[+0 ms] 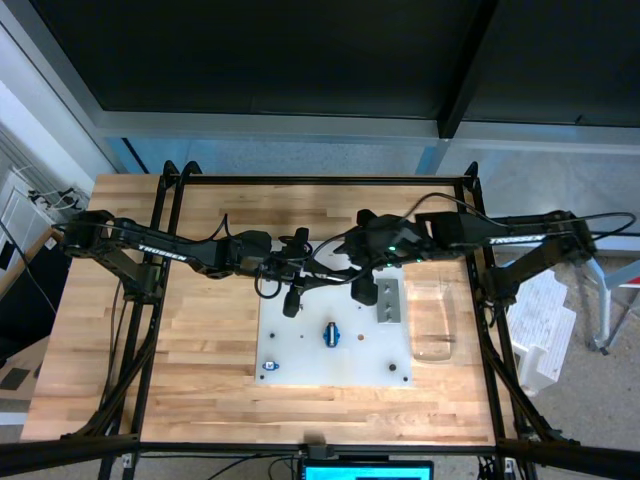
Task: Pick the 16mm cylinder and install on the taskboard
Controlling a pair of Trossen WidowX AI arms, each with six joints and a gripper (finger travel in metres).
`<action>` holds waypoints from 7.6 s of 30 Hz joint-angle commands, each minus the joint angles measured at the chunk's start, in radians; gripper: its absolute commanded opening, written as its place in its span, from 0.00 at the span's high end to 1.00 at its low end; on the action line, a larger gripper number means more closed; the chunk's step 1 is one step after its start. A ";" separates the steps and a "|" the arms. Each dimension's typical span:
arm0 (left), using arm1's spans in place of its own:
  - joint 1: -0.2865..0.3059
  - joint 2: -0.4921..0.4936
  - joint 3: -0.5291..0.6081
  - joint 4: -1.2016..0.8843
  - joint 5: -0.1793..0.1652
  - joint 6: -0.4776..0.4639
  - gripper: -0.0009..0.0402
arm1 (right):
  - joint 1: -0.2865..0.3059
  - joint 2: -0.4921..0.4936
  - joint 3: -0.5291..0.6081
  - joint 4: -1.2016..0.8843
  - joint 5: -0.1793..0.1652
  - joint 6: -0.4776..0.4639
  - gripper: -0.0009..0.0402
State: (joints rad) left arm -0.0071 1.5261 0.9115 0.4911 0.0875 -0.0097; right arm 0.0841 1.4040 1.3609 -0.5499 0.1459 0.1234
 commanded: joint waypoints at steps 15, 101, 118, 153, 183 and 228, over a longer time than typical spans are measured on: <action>0.005 0.000 0.000 0.147 -0.074 0.003 0.95 | 0.017 -0.243 -0.425 0.541 -0.002 -0.006 0.45; 0.004 -0.059 -0.041 0.186 -0.062 -0.035 0.58 | 0.019 -0.311 -0.528 0.679 -0.015 -0.087 0.98; 0.005 -0.106 -0.099 0.187 -0.046 -0.056 0.66 | 0.034 -0.307 -0.346 0.106 -0.010 -0.006 0.98; 0.005 -0.106 -0.099 0.187 -0.047 -0.056 0.66 | 0.195 0.364 0.260 -0.756 -0.072 0.076 0.98; 0.005 -0.106 -0.099 0.187 -0.047 -0.056 0.66 | 0.212 0.602 0.360 -0.762 -0.145 0.090 0.98; 0.005 -0.106 -0.099 0.187 -0.047 -0.056 0.66 | 0.231 0.631 0.291 -0.661 -0.121 0.103 0.98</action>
State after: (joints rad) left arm -0.0021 1.4200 0.8124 0.6781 0.0406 -0.0658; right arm 0.3145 2.0289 1.6512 -1.2098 0.0254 0.2272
